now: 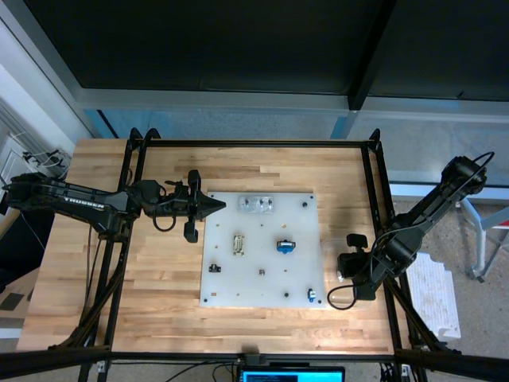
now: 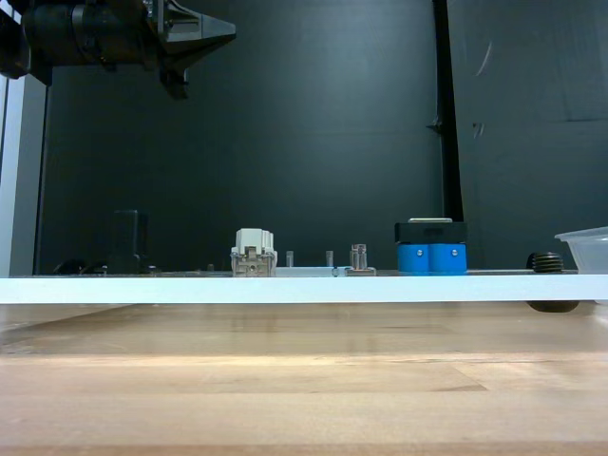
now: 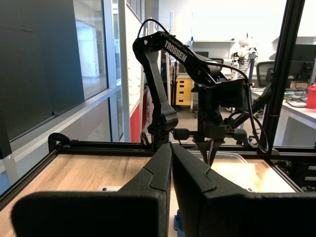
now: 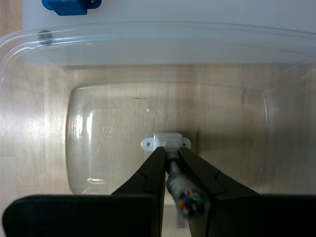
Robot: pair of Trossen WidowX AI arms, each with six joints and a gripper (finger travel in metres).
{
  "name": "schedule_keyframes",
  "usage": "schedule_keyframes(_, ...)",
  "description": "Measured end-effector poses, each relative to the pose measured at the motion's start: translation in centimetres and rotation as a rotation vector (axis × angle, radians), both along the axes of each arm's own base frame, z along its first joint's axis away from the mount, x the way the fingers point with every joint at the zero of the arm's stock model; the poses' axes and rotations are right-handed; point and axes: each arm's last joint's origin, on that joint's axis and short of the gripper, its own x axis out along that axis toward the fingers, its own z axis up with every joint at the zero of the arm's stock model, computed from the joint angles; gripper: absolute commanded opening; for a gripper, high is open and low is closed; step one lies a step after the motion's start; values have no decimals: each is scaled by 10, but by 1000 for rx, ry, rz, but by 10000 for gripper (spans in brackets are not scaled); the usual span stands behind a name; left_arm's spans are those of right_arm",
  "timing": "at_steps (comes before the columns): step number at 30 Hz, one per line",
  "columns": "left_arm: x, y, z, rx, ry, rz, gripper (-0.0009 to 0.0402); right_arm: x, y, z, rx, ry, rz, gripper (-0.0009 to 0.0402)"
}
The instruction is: Pick the RJ45 connector and install on taskboard
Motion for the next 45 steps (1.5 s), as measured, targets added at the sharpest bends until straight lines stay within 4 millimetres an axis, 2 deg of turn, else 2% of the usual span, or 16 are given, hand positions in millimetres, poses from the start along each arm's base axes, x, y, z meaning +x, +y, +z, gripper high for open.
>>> schedule_keyframes(6,0,0,0,0,0,0,0,0,0,1,4,-3,1,18)
schedule_keyframes(17,0,0,0,0,0,0,0,2,2,18,-2,2,3,18)
schedule_keyframes(26,0,0,0,0,0,0,0,8,8,46,5,-6,4,18)
schedule_keyframes(31,0,0,0,0,0,0,0,17,18,59,6,-7,4,18)
schedule_keyframes(45,0,0,0,0,0,0,0,51,52,70,-30,-6,2,18)
